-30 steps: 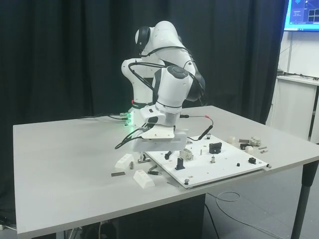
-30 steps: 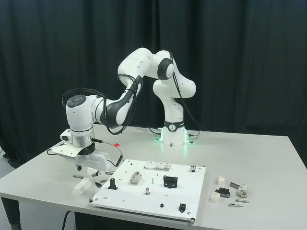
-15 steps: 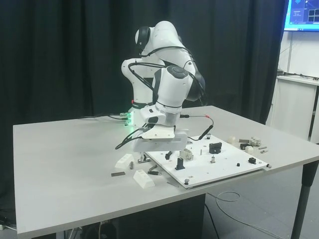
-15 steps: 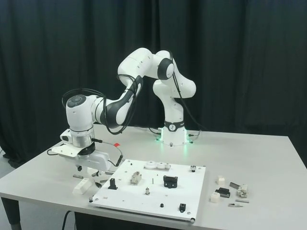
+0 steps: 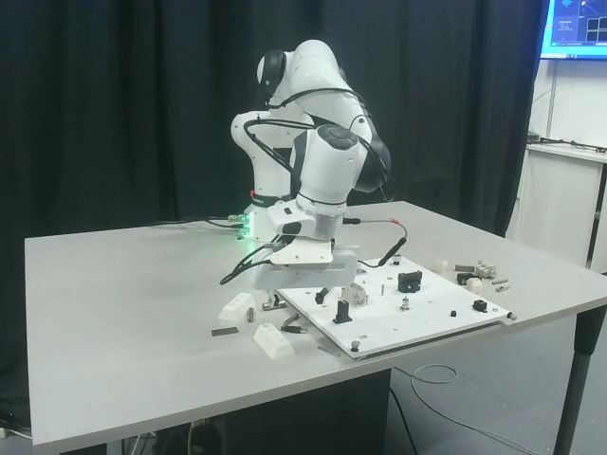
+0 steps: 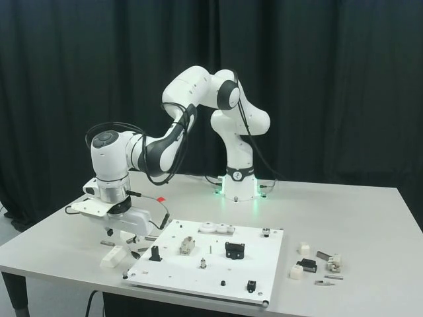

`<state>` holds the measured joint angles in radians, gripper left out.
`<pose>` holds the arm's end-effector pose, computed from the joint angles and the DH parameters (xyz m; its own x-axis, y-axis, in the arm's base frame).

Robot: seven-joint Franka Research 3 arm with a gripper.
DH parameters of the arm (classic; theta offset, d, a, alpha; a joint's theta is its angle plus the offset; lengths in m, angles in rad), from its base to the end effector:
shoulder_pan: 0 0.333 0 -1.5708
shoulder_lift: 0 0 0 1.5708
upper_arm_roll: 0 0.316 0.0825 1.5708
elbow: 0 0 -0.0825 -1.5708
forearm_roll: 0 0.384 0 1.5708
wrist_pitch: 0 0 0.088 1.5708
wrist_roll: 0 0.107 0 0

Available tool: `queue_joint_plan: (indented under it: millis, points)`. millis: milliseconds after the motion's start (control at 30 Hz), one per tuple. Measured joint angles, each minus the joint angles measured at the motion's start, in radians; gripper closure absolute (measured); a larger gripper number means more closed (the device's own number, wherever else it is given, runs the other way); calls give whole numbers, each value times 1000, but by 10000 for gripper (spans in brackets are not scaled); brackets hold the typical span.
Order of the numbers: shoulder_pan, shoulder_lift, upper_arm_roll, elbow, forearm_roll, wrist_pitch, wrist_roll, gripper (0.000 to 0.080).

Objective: Remove square peg 1.

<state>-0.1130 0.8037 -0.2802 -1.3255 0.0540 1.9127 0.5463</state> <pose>0.6808 -0.2315 0.2513 0.6127 -0.7861 -0.0812 -0.7562 -0.6130 0.2289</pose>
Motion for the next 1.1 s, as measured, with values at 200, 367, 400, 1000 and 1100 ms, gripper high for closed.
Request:
queue_joint_plan:
  millis: [200,367,400,1000,1100]
  points:
    - [0,0,0,0,1,0,0,3]
    - [1,-1,0,0,2,1,0,3]
    - [1,-1,0,0,2,1,0,3]
    - [8,-7,0,0,5,-32,-2,3]
    - [15,-15,0,-1,11,-67,-2,3]
